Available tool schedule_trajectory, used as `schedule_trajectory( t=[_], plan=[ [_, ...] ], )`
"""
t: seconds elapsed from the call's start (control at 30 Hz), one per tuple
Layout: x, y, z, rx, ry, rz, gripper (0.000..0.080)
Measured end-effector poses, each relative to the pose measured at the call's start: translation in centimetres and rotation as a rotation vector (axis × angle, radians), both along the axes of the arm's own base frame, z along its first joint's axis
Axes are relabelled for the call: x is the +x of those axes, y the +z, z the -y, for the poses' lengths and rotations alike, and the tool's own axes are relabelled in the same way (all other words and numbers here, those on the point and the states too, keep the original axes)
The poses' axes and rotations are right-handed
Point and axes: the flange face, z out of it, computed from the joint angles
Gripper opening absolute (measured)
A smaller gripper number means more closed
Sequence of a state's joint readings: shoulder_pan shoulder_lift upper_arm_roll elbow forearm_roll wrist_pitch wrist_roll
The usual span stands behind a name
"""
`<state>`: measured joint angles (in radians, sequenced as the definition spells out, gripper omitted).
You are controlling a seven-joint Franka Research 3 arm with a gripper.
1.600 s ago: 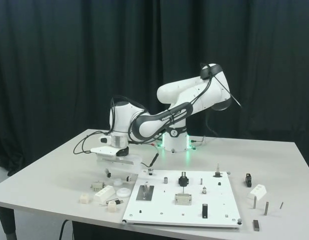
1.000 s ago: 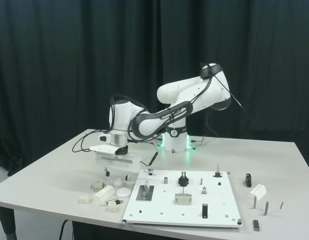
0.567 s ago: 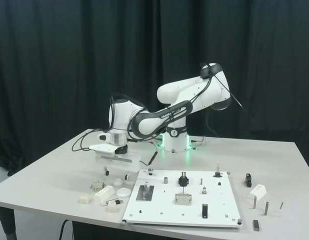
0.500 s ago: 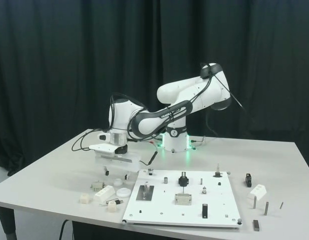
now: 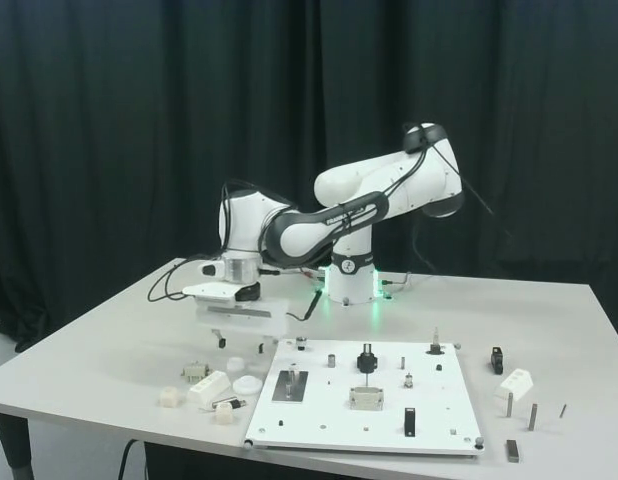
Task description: Remove small gear.
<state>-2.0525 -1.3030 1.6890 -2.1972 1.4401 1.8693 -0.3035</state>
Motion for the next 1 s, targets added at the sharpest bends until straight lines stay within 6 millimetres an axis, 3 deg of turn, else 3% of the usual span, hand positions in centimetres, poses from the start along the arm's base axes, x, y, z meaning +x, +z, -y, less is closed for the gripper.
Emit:
schedule_trajectory(
  t=[0.33,0.77,1.0],
  plan=[
    [1.2,1.2,-3.5,0.060,0.003,-0.004,0.0800],
    [2.3,1.3,-8.9,0.061,-0.007,-0.028,0.0800],
    [2.8,1.2,-10.7,0.035,-0.010,-0.037,0.0800]
  ],
)
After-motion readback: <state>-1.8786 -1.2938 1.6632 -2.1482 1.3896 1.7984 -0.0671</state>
